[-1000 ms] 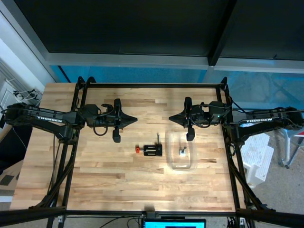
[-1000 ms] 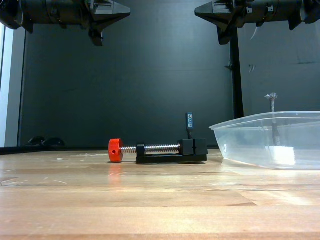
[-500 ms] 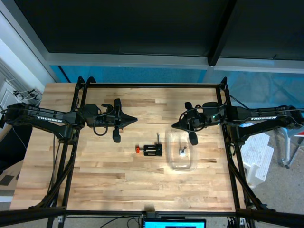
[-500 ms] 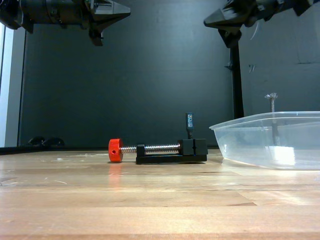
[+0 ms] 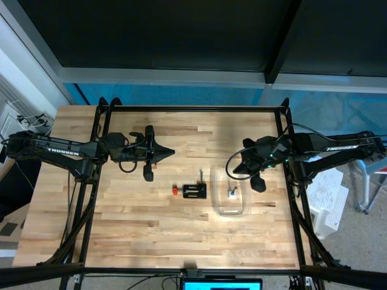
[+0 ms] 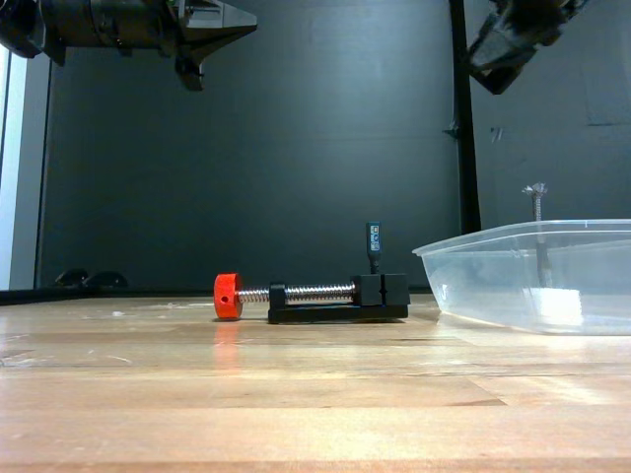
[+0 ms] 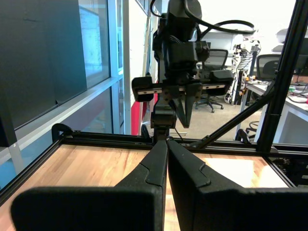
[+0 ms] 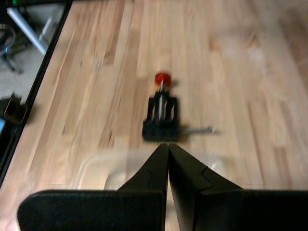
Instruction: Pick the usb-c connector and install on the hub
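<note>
The hub (image 5: 194,191) is a small black block with an orange-red knob (image 5: 175,190), lying on the wooden table; it also shows in the low view (image 6: 338,296) and the right wrist view (image 8: 161,119). The usb-c connector (image 5: 233,191) is a tiny dark grey piece inside the clear tray (image 5: 233,212). My right gripper (image 5: 237,168) hangs shut, high above the tray's far end, tilted down toward the hub (image 8: 168,147). My left gripper (image 5: 172,152) is shut and held high over the table's far left (image 7: 167,143).
A thin dark stem (image 6: 373,239) stands up from the hub. The clear tray (image 6: 473,266) lies just right of the hub, with a small white piece (image 6: 557,305) in it. A black frame (image 5: 193,109) runs around the table.
My right gripper has drawn back to the right and toward the near side, tipping its nose downward over the tray. The left arm has not moved.
</note>
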`<action>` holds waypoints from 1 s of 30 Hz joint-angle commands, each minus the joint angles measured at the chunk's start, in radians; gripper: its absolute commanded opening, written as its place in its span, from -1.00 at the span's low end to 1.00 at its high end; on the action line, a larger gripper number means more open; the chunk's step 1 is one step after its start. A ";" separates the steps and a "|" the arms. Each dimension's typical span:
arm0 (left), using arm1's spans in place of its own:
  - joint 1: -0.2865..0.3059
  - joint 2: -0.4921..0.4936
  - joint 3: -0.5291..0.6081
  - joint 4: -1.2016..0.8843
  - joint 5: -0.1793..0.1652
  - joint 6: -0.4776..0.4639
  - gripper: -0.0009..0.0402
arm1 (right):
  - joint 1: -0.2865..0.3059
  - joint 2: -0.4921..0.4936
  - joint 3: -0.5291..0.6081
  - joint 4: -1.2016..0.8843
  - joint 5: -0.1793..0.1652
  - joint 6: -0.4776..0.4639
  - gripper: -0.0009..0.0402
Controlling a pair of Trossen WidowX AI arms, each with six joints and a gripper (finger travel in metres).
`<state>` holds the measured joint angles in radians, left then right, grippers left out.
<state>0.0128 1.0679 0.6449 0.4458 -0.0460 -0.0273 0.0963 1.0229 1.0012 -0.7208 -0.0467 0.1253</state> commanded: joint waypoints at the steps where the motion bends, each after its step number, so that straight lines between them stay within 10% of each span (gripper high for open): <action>1: 0.000 0.000 0.000 0.000 0.000 0.000 -0.96 | 0.023 0.006 0.020 -0.082 0.002 0.013 -0.96; 30: 0.000 0.000 0.000 0.000 0.000 0.000 -0.96 | 0.120 0.178 0.043 -0.318 0.066 0.099 -0.89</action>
<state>0.0128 1.0683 0.6449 0.4458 -0.0460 -0.0273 0.2146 1.1915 1.0447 -1.0393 0.0189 0.2184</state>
